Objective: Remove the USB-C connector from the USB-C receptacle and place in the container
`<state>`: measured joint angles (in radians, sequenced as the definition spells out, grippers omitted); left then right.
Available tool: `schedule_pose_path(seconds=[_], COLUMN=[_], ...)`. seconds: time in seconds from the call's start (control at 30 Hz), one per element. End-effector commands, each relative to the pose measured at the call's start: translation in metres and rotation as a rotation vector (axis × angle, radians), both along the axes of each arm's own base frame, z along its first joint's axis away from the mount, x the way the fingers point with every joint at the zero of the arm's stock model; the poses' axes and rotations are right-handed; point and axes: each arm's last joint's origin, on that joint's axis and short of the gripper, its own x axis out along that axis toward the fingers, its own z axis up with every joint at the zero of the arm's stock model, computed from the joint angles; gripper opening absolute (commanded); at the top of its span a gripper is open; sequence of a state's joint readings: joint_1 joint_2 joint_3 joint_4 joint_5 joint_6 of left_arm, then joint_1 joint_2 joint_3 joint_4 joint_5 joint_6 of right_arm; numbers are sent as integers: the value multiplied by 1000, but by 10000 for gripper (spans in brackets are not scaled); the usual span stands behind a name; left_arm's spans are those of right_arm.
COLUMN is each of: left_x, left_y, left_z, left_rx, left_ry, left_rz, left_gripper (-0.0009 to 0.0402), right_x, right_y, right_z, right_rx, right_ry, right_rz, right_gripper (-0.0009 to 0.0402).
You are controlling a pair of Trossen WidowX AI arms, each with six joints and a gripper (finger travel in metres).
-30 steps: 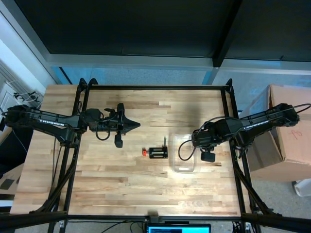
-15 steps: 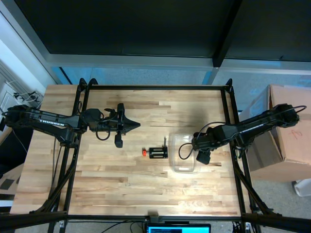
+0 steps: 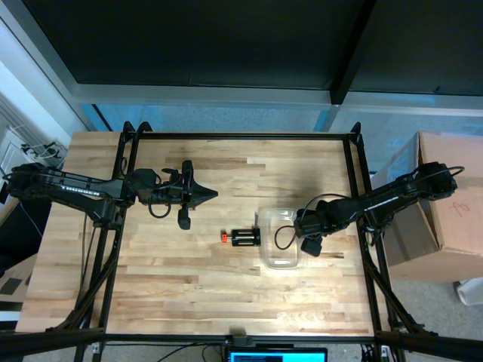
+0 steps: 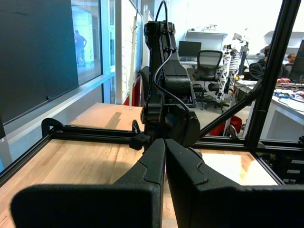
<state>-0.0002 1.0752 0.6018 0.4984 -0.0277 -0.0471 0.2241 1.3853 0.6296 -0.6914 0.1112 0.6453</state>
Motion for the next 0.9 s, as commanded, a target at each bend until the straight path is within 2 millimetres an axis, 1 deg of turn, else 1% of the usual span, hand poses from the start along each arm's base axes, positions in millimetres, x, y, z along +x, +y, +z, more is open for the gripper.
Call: schedule_pose_path(seconds=[0.03, 0.17, 0.33, 0.43, 0.57, 0.77, 0.9], left_x=[0, 0, 0, 0, 0, 0, 0], left_y=[0, 0, 0, 0, 0, 0, 0], left_z=[0, 0, 0, 0, 0, 0, 0], left_rx=[0, 0, 0, 0, 0, 0, 0], left_ry=[0, 0, 0, 0, -1, 0, 0], left_rz=[0, 0, 0, 0, 0, 0, 0], left_gripper=[0, 0, 0, 0, 0, 0, 0], right_x=[-1, -2, -2, -2, -3, -4, -1], right_y=[0, 0, 0, 0, 0, 0, 1], right_z=[-1, 0, 0, 3, 13, 35, 58], right_rx=[-3, 5, 11, 23, 18, 20, 20], right_ry=[8, 11, 13, 13, 32, 30, 28], right_rz=[7, 12, 12, 8, 11, 13, 22], right_gripper=[133, 82, -5, 9, -1, -1, 0])
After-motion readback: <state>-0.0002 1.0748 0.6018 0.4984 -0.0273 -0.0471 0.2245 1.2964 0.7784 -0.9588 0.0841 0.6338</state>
